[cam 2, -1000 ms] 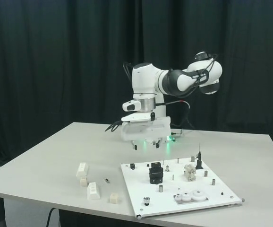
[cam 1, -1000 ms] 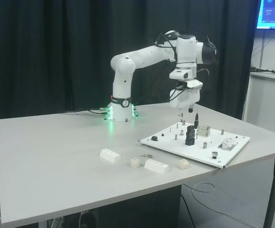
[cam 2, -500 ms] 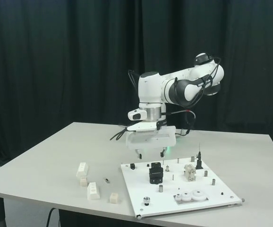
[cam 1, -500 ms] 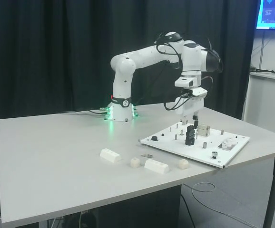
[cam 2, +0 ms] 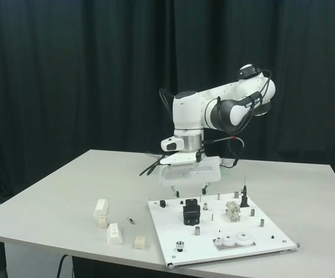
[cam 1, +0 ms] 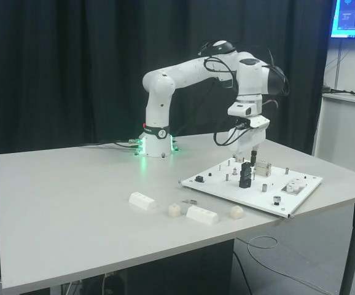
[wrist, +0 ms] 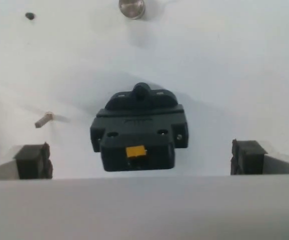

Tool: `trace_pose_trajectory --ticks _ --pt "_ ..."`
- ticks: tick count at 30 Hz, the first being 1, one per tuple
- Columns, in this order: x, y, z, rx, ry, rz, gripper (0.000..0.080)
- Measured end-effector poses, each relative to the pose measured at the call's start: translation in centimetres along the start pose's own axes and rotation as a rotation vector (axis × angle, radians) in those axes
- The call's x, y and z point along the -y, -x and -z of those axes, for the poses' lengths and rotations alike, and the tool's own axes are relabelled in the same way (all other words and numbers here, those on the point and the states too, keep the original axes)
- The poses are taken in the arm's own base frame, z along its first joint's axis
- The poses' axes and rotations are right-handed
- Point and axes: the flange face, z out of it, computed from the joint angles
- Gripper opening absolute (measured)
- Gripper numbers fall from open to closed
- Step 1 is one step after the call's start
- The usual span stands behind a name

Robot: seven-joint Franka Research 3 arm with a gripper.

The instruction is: Remove D-SUB.

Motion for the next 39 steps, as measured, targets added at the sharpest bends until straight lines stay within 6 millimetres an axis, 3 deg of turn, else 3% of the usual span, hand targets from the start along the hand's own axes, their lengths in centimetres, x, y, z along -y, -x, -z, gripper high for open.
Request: trace_pose_trajectory --ticks 39 --pt "0.3 0.7 -2.2 0.017 0.020 -0.009 0.0800"
